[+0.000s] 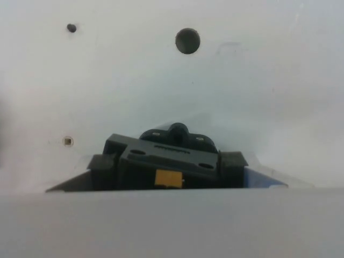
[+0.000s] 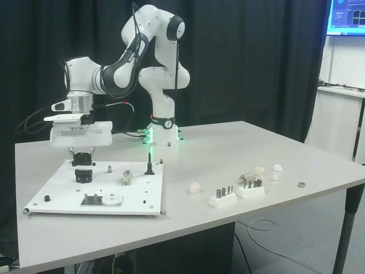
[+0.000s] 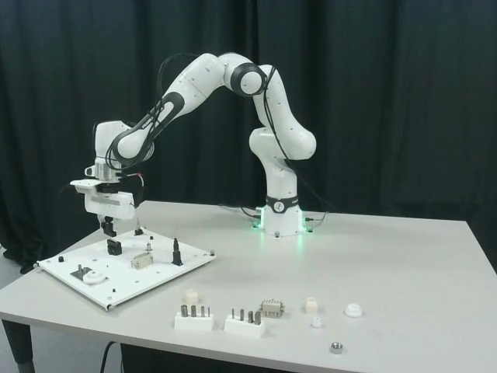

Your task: Insert D-SUB.

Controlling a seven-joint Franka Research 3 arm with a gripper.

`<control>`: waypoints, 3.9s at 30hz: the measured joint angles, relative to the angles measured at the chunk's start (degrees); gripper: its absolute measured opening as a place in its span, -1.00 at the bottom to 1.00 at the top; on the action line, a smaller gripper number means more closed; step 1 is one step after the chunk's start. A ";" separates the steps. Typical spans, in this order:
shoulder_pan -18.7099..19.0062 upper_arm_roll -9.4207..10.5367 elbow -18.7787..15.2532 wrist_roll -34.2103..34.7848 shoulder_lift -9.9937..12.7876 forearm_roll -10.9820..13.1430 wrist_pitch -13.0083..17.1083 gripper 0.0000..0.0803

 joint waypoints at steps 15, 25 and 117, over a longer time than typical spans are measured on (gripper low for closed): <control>-0.12 -0.18 -0.91 -1.16 -0.02 0.48 0.46 -0.01; -0.12 -0.26 -1.88 -2.01 -0.04 1.26 0.94 -0.01; 0.11 -0.52 -4.10 -4.41 -0.43 4.98 3.43 -0.01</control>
